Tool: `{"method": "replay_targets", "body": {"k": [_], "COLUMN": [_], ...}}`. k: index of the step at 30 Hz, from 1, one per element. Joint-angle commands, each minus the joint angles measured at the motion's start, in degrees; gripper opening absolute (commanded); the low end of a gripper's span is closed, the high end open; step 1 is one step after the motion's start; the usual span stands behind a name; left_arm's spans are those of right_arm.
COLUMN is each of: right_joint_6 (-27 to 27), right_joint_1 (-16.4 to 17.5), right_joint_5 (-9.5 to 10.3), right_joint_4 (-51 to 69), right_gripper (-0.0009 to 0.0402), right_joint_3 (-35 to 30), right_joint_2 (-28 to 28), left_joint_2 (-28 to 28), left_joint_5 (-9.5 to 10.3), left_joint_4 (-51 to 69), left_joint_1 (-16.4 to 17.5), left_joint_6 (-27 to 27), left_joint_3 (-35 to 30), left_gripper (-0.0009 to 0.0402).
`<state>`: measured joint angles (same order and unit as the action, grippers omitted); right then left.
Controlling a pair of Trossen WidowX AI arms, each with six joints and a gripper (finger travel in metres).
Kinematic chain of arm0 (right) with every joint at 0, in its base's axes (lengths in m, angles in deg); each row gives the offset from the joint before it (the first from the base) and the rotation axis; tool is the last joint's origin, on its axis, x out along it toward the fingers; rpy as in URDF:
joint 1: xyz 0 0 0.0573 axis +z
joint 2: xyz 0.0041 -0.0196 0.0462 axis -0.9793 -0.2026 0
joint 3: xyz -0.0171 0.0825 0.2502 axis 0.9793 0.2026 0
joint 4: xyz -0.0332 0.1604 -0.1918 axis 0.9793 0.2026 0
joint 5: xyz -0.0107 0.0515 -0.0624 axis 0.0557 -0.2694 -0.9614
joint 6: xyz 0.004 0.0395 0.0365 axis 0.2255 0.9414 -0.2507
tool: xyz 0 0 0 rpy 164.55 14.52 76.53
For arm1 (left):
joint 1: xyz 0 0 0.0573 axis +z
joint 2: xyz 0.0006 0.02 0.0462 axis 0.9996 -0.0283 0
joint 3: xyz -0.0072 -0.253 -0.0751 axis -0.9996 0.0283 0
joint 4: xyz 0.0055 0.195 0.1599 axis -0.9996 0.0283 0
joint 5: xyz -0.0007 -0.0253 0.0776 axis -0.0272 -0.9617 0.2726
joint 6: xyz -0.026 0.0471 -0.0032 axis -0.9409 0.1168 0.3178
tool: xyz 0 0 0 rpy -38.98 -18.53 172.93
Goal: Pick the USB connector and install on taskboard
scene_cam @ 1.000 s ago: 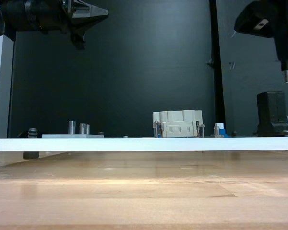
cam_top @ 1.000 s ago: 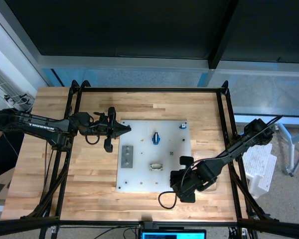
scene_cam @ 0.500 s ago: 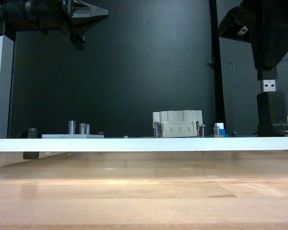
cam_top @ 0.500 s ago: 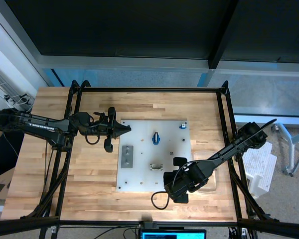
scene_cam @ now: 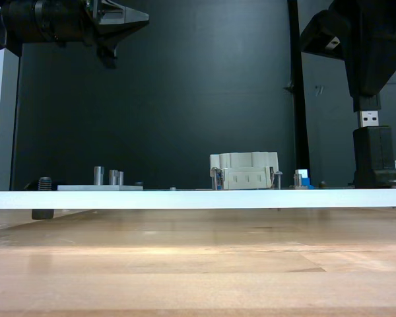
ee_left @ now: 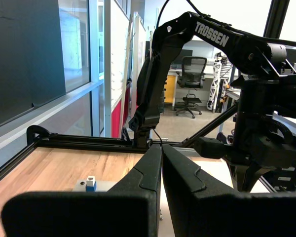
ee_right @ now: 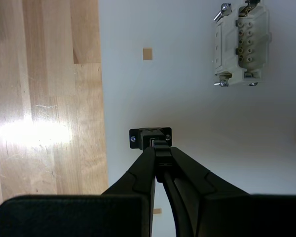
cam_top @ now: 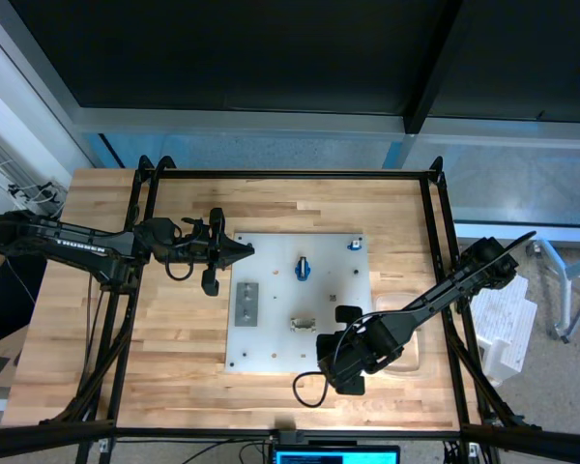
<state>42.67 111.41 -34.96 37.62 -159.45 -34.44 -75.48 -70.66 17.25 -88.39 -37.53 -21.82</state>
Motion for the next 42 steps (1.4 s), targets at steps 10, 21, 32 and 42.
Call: {"method": "replay_targets", "body": {"k": [10,21,32,42], "right_joint_6": [0.2,0.1,0.0,-0.3], "right_joint_1": [0.0,0.0,0.0,0.0], "right_joint_5": [1.25,1.29,1.66,1.68], "right_joint_4": [-0.1,-0.3,-0.4,-0.4], "right_gripper": [0.0,0.0,0.0,0.0], "right_joint_3": [0.2,0.2,0.2,0.2], "right_joint_2": [0.0,0.0,0.0,0.6], "left_joint_2": [0.0,0.0,0.0,0.0], "left_joint_5": [-0.02,0.0,-0.02,-0.02], "left_joint_4": [0.0,0.0,0.0,0.0], "left_joint_1": [0.0,0.0,0.0,0.0], "left_joint_6": [0.0,0.0,0.0,0.0], "left_joint_3": [0.0,0.0,0.0,0.0], "left_gripper": [0.0,0.0,0.0,0.0]}}
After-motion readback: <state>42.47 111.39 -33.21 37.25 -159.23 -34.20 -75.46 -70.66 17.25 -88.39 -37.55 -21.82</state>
